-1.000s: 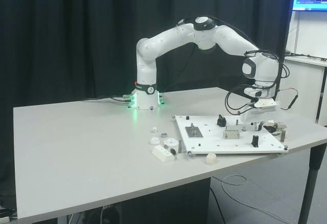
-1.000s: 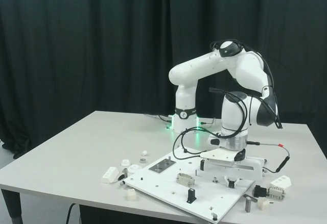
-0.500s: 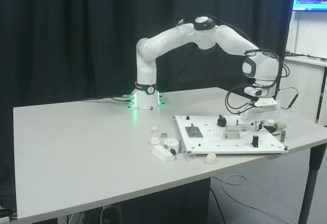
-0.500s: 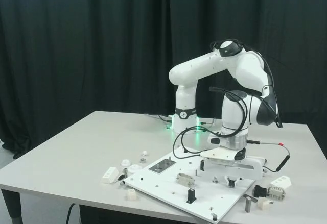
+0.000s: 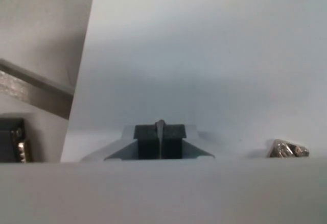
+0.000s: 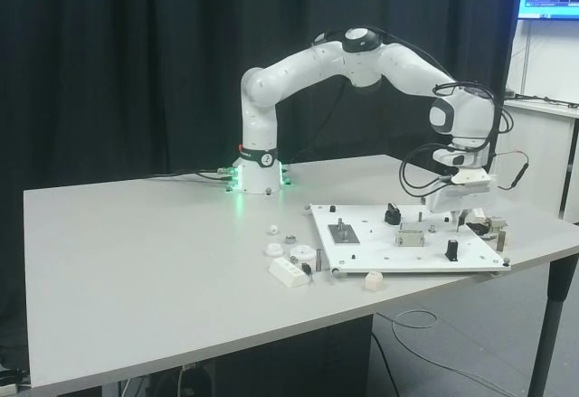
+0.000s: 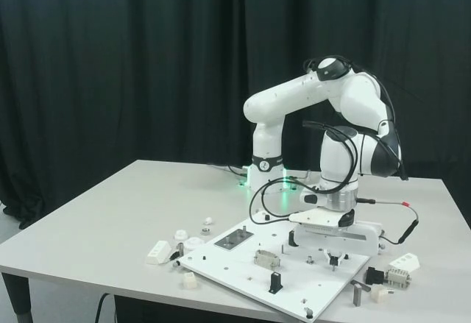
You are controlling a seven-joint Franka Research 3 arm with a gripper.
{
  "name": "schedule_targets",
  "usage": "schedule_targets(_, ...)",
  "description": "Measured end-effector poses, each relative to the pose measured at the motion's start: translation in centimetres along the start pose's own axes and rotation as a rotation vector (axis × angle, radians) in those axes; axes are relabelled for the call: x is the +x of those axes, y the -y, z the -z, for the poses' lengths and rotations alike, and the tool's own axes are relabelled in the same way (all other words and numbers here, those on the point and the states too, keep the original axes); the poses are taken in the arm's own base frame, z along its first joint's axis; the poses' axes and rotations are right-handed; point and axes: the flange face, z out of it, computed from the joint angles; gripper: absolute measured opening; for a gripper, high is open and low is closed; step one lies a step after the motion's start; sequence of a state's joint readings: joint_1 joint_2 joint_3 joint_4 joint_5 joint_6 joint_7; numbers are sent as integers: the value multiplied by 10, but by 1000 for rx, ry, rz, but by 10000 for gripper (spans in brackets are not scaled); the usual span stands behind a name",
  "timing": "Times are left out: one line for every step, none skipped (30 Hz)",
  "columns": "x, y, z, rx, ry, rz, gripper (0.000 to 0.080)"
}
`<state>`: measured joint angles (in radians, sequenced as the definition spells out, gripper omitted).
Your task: Remove round peg 1.
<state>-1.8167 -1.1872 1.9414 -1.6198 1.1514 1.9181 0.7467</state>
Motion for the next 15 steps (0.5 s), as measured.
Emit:
schedule_targets(0,0,1,0,0,0,17)
schedule_targets(0,0,2,0,-1,0,17)
schedule_targets(0,0,3,0,-2,1,17)
schedule_targets(0,0,4,0,-2,1,17)
schedule_targets(-1,0,5,0,-3,1,17)
schedule_targets(0,0,7,1,-4,1,17)
schedule_targets(0,0,8,3,-6,1,17)
schedule_targets(0,0,10,5,-8,1,17)
schedule_targets(0,1,11,6,-11,1,17)
schedule_targets(0,1,12,8,-13,1,17)
schedule_targets(1,1,14,9,-14,1,17)
schedule_targets(1,1,15,11,-16,1,17)
schedule_targets(1,1,16,12,-18,1,17)
schedule_targets(1,1,18,14,-20,1,17)
schedule_targets(1,1,19,15,-21,1,17)
